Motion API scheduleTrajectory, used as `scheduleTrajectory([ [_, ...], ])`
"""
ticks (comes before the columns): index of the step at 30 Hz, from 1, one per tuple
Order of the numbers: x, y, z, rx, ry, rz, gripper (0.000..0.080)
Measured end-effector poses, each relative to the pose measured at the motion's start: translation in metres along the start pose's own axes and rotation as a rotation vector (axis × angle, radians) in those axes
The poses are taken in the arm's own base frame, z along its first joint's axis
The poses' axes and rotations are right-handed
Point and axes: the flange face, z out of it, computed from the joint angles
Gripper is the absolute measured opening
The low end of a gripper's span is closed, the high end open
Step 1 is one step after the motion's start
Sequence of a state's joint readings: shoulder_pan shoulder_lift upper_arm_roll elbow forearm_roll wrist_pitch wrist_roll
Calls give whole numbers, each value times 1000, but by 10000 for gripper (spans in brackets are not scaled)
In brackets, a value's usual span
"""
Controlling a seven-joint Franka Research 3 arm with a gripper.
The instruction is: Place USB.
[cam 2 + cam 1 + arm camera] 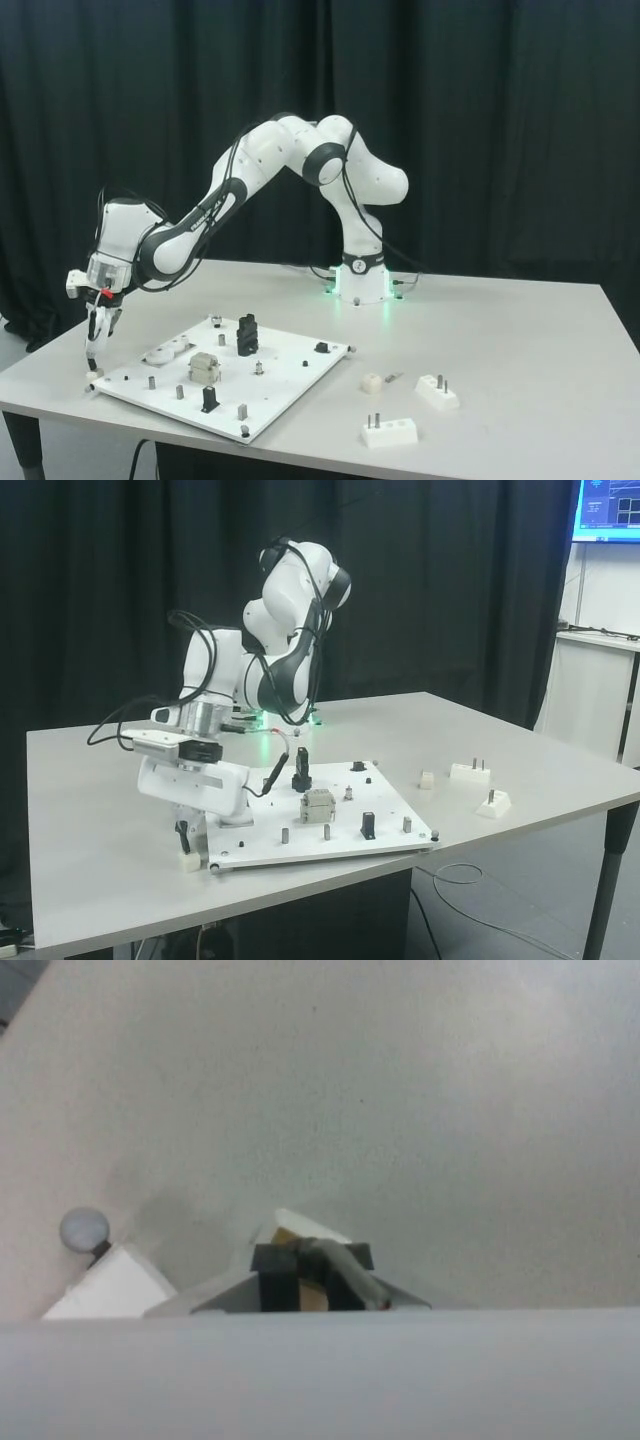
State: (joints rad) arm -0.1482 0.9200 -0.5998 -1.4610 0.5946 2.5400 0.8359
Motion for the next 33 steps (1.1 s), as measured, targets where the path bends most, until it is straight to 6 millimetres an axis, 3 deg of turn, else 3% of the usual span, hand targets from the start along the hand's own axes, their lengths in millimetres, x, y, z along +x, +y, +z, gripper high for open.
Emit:
scheduleTrajectory([
  [16, -5, -5, 0, 11, -6, -5, 54],
  [17, -5, -5, 0, 11, -6, -6, 223],
  [23, -6, -5, 0, 11, -5, -8, 223],
  [24, -6, -5, 0, 10, -5, -9, 527],
  [28, -6, -6, -1, 10, -3, -12, 527],
  [29, -6, -6, -1, 10, -3, -13, 750],
  [33, -6, -8, -3, 14, 0, -18, 750],
])
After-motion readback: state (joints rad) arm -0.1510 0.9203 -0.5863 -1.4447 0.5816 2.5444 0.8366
